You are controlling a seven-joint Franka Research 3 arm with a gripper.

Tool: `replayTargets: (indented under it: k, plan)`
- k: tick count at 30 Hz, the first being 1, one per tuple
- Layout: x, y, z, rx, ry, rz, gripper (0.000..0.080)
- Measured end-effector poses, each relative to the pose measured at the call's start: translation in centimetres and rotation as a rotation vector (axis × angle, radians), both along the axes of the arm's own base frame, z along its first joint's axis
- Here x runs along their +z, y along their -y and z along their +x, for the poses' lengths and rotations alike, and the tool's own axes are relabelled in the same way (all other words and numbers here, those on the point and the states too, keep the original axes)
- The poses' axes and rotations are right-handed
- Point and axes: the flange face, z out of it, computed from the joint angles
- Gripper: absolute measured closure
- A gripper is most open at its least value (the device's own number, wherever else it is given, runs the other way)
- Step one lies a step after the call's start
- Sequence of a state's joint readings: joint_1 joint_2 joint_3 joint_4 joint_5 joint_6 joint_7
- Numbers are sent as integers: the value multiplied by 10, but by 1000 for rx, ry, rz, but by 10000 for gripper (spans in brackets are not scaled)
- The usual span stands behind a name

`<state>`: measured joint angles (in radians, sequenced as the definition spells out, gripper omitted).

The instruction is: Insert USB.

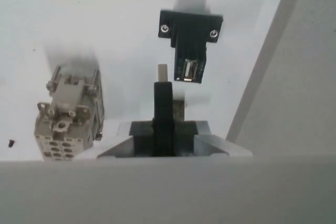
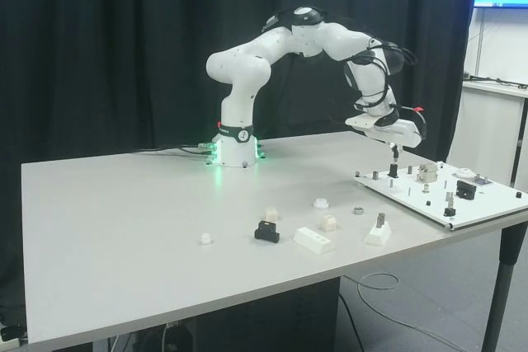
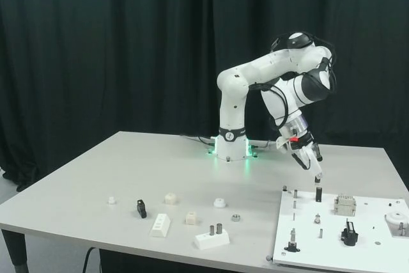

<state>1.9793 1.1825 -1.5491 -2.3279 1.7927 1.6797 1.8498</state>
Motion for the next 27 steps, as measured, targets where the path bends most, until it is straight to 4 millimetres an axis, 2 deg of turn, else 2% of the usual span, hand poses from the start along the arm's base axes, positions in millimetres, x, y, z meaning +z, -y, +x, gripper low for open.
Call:
replayTargets:
  k: [27]
  plan:
    - [-5, -2, -9, -38, -23, 31, 731]
